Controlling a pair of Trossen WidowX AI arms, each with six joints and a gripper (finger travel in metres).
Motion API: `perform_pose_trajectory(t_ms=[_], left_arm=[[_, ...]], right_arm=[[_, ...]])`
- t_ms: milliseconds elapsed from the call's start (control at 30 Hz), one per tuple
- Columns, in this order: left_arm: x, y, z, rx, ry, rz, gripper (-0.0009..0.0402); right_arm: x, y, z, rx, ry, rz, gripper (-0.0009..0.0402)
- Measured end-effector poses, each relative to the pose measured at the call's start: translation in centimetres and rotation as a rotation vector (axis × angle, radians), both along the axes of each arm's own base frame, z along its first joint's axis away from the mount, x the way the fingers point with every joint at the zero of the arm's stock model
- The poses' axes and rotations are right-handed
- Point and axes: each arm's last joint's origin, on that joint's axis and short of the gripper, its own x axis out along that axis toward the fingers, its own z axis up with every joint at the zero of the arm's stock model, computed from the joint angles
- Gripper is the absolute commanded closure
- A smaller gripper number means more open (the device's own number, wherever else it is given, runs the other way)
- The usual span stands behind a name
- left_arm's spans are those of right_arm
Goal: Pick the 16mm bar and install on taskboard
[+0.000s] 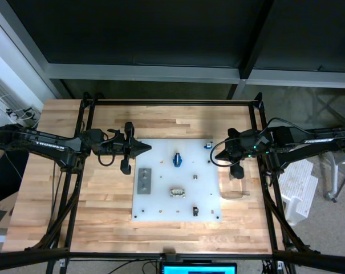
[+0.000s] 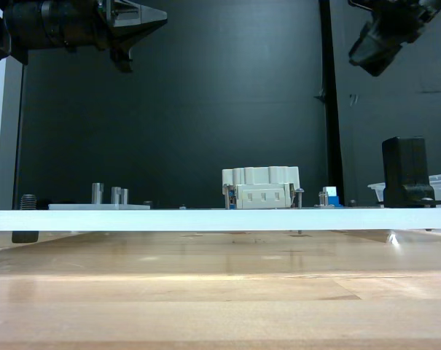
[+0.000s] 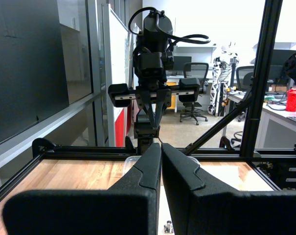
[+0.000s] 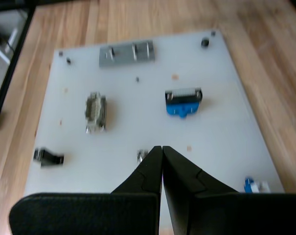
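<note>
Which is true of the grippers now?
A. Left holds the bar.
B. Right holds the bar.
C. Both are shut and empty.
C: left gripper, above the board's left side, and right gripper, above its right edge, have fingers closed on nothing; the 16mm bar's place cannot be told.

- The worktop is of pale wooden planks running left to right.
- A white task board lies at its middle, square to the edges; in the low view it sits slightly raised, with a short black foot under its left end.
- A clear plastic tray lies just beside the board's right edge.
- A black frame runs along the far edge, with struts down the left and right sides.
</note>
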Motion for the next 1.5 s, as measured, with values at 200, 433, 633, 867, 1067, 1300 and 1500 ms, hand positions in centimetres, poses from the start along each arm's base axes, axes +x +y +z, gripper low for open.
perform_pose_trajectory(t_ms=[200, 433, 633, 867, 1067, 1300, 1500], left_arm=[[0.0, 0.0, 0.0, 0.0, 0.0, 0.0, 0.0393], [0.0, 0.0, 0.0, 0.0, -0.001, 0.0, 0.0393], [0.0, 0.0, 0.0, 0.0, -0.001, 0.0, 0.0393], [0.0, 0.0, 0.0, 0.0, 0.0, 0.0, 0.0393], [0.0, 0.0, 0.0, 0.0, 0.0, 0.0, 0.0393], [0.0, 0.0, 0.0, 0.0, -0.001, 0.0, 0.0393], [0.0, 0.0, 0.0, 0.0, -0.001, 0.0, 0.0393]], right_arm=[[-1.4, 0.2, 0.4, 0.002, 0.136, 0.003, 0.0393], [-2.9, 0.4, 0.1, -0.008, 0.306, 0.028, 0.0393], [-3.4, 0.4, -0.6, -0.021, 0.428, 0.036, 0.0393], [-3.1, 0.5, -1.1, -0.048, 0.5, 0.08, 0.0393], [-3.1, 0.6, -1.1, -0.052, 0.502, 0.111, 0.0393], [-2.9, 0.7, -1.7, -0.058, 0.575, 0.109, 0.0392], [-1.8, 1.2, -2.7, -0.072, 0.653, 0.116, 0.0342]])
